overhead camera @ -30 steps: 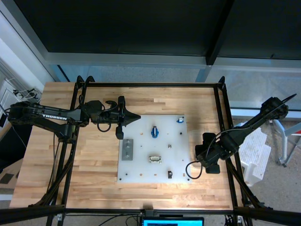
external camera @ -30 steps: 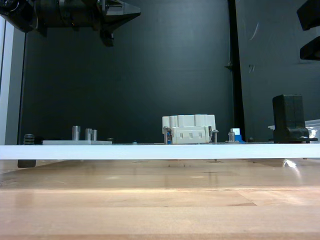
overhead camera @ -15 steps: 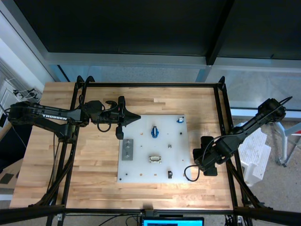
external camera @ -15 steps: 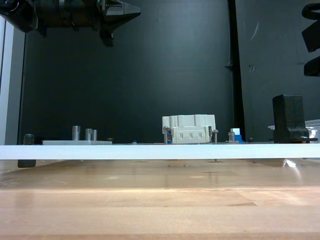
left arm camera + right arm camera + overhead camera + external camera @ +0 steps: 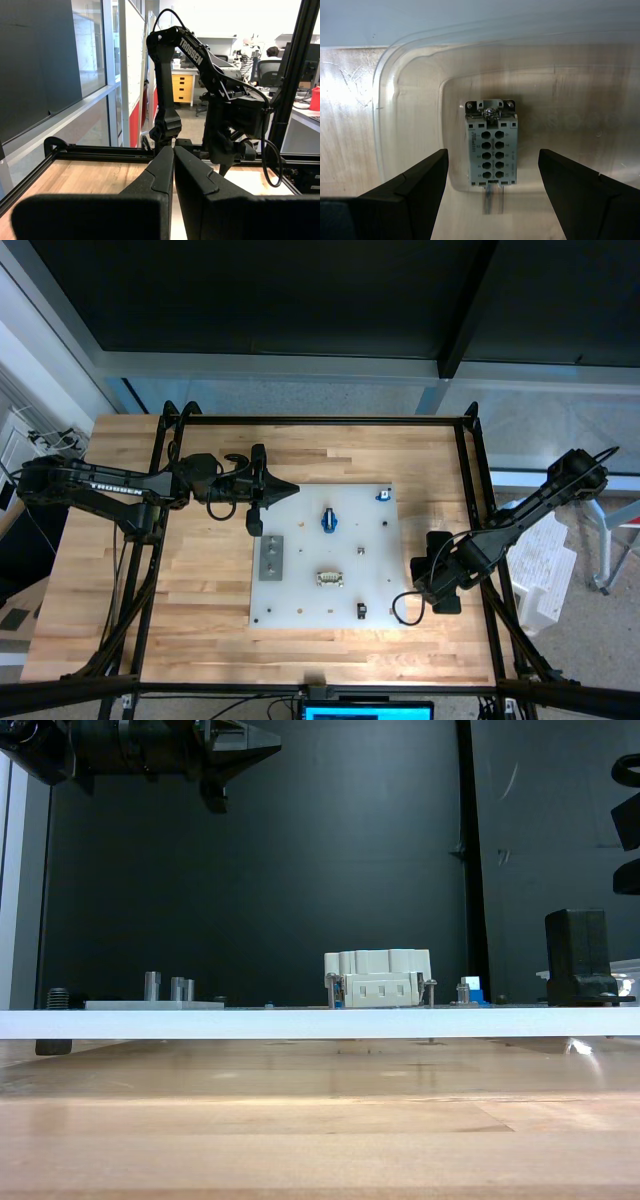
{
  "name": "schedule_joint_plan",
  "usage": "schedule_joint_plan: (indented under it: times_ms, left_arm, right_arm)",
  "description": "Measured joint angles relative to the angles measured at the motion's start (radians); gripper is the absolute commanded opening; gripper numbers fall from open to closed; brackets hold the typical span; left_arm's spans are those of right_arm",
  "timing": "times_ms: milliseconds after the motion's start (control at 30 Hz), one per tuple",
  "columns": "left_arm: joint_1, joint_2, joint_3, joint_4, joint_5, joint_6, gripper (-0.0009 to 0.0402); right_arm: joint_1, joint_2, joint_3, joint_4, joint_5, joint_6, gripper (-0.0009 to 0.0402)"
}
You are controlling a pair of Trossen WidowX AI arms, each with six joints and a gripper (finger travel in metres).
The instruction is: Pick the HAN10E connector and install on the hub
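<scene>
Right end effector [image 5: 492, 155], spread wide and empty, has dropped slightly over the connector [image 5: 491, 145] in its tray [image 5: 410, 100]; grasp looks next. Left end effector [image 5: 285, 488] hovers closed near the plate [image 5: 300, 610].

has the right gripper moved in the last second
Yes: the open right gripper has edged left toward the white square plate. The shut left gripper hangs by its far-left corner.

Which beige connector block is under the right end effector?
The HAN10E connector lying in the clear tray, framed by the open right end effector. The hub sits on the white plate. Left end effector, shut, hangs near the plate's far-left corner.
</scene>
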Motion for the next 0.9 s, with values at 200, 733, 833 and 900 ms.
schedule_joint_plan:
  times_ms: [200,733,833,900]
  left_arm:
    - [0.0,0.0,0.0,0.0,0.0,0.0,0.0]
    - [0.0,0.0,0.0,0.0,0.0,0.0,0.0]
    - [0.0,0.0,0.0,0.0,0.0,0.0,0.0]
    - [0.0,0.0,0.0,0.0,0.0,0.0,0.0]
  right_arm:
    - [0.0,0.0,-0.026,0.037,0.0,0.0,0.0252]
    - [0.0,0.0,-0.043,0.042,0.0,-0.005,0.0147]
    - [0.0,0.0,-0.046,0.045,0.0,-0.008,0.0107]
    - [0.0,-0.001,-0.046,0.046,0.001,-0.008,0.0081]
